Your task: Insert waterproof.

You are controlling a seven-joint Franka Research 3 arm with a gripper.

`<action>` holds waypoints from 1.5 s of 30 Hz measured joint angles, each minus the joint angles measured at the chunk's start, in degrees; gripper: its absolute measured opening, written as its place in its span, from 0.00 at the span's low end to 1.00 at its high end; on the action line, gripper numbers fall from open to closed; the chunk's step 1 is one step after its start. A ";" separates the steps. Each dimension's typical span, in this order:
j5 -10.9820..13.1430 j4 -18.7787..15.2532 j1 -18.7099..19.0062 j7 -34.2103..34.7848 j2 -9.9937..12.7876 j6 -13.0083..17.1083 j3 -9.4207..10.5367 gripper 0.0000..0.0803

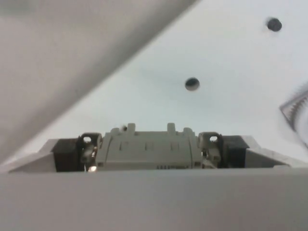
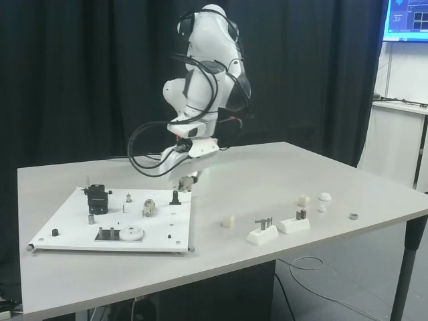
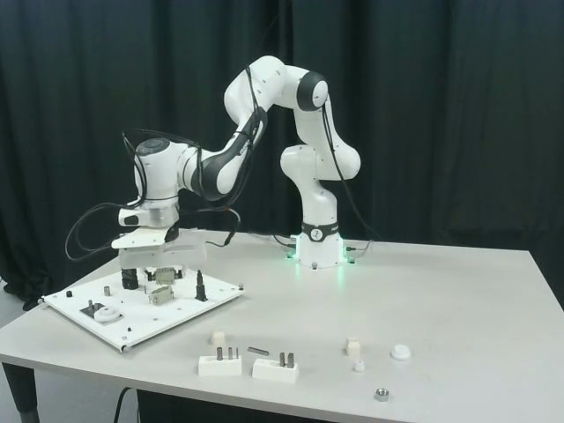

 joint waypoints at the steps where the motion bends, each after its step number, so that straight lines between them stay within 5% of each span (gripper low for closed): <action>1: 0.00 -0.02 -0.06 -1.53 0.00 -0.09 -0.23 0.76; 16: -0.43 -0.27 -0.15 -15.66 -0.27 -2.61 -4.01 0.76; 26: -2.57 -2.78 -0.15 -22.20 -2.80 -2.02 -5.07 0.76; 34: -4.49 -6.93 -0.15 -25.79 -5.80 1.69 -5.54 0.76; 45: -4.88 -15.50 -0.15 -32.30 -10.73 10.75 -6.88 0.76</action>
